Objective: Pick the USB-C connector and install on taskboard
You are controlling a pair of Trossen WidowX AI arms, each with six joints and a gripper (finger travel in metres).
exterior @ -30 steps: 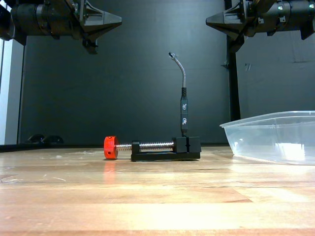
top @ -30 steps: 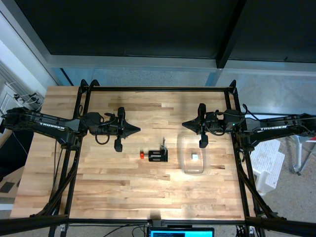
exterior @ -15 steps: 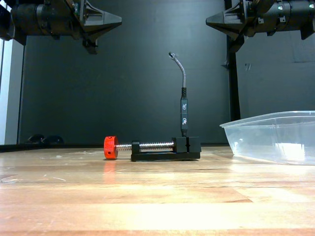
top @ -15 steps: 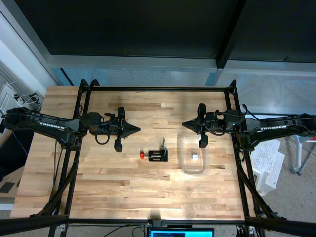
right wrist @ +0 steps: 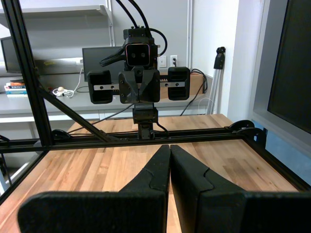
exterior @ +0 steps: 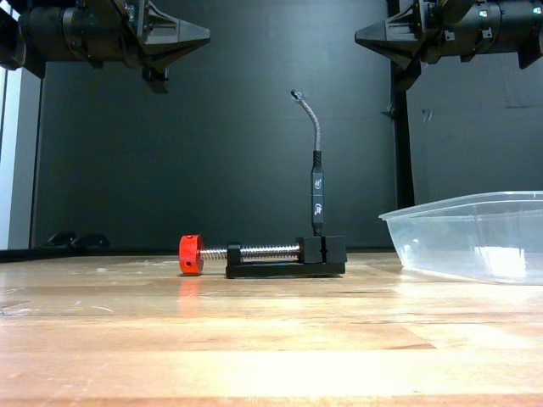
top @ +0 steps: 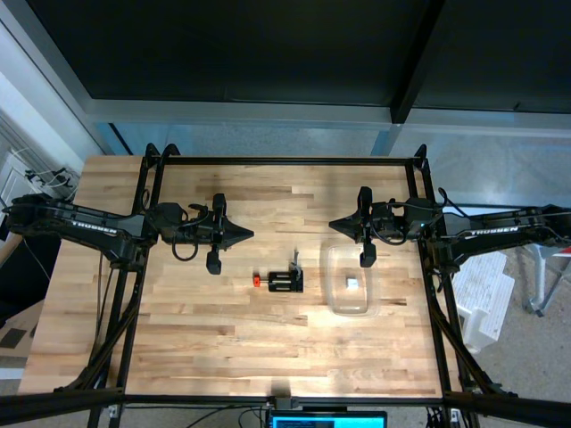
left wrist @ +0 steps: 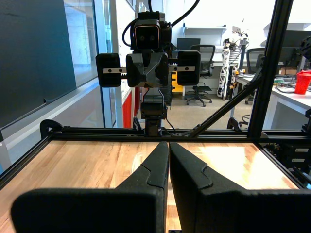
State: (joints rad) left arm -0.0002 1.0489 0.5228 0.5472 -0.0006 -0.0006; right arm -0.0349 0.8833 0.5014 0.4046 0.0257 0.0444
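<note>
USB-C connector [exterior: 316,191] upright on taskboard [exterior: 284,259], mid-table; both my grippers empty.
Connector: dark slim plug with a silver braided stub curving over at its top, standing at the block's end away from the red-orange knob [exterior: 191,253]. Left gripper [exterior: 208,34] and right gripper [exterior: 356,36] hover high on either side, fingers pressed together, touching nothing.

Left gripper [top: 251,234] and right gripper [top: 331,225] hang high with jaws closed, and there is open air beneath and between the 2. On the table [top: 223,339] below, the taskboard [top: 285,283] with its thin upright pin [exterior: 316,186] and the nearby clear tray [top: 352,313] stand in the way.
</note>
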